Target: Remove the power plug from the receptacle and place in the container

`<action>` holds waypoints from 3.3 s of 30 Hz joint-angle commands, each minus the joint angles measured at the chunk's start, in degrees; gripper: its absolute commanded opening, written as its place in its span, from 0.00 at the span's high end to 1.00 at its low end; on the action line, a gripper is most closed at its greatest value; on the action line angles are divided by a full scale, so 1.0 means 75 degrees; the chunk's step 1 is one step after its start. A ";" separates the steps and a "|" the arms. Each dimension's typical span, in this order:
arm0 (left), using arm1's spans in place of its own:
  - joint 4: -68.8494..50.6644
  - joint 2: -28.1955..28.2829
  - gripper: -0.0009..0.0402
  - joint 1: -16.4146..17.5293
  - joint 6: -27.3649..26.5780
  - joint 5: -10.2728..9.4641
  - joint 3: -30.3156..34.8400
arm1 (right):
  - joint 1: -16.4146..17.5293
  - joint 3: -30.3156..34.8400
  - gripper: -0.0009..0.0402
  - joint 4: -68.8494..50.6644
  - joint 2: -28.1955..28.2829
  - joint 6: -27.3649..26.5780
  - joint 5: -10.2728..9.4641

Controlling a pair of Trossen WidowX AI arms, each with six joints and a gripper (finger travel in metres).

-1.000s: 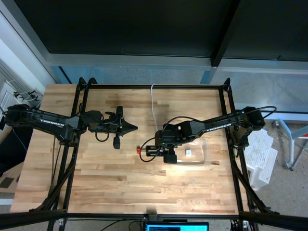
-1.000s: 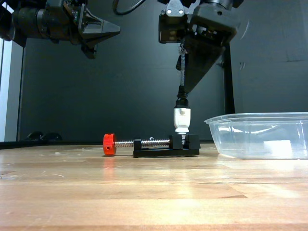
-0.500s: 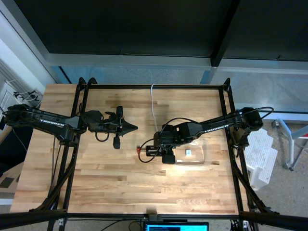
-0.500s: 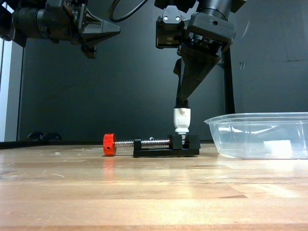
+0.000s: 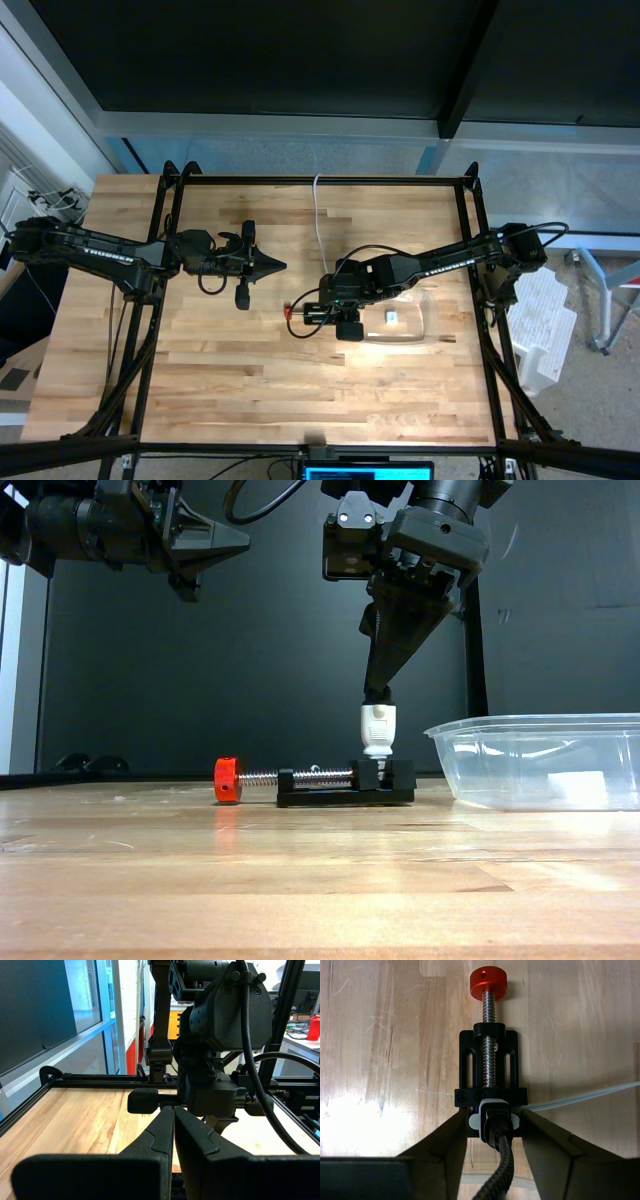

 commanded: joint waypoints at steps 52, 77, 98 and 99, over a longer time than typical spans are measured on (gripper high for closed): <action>0.0000 0.0003 0.98 0.0003 0.0000 0.0003 0.0000 | -0.0082 0.0303 0.98 -0.0286 -0.0195 0.0006 -0.0003; -0.0012 0.0003 0.98 0.0003 0.0000 0.0003 0.0000 | -0.0090 0.0140 0.98 -0.0868 -0.0909 0.0012 -0.0003; -0.0003 0.0000 0.98 0.0003 0.0000 0.0003 0.0000 | 0.0734 -0.2544 0.98 0.0038 -0.2655 0.0734 0.0003; -0.0006 0.0003 0.98 0.0000 0.0000 0.0003 0.0000 | 0.0758 -0.2646 0.98 0.0079 -0.2667 0.0799 0.0006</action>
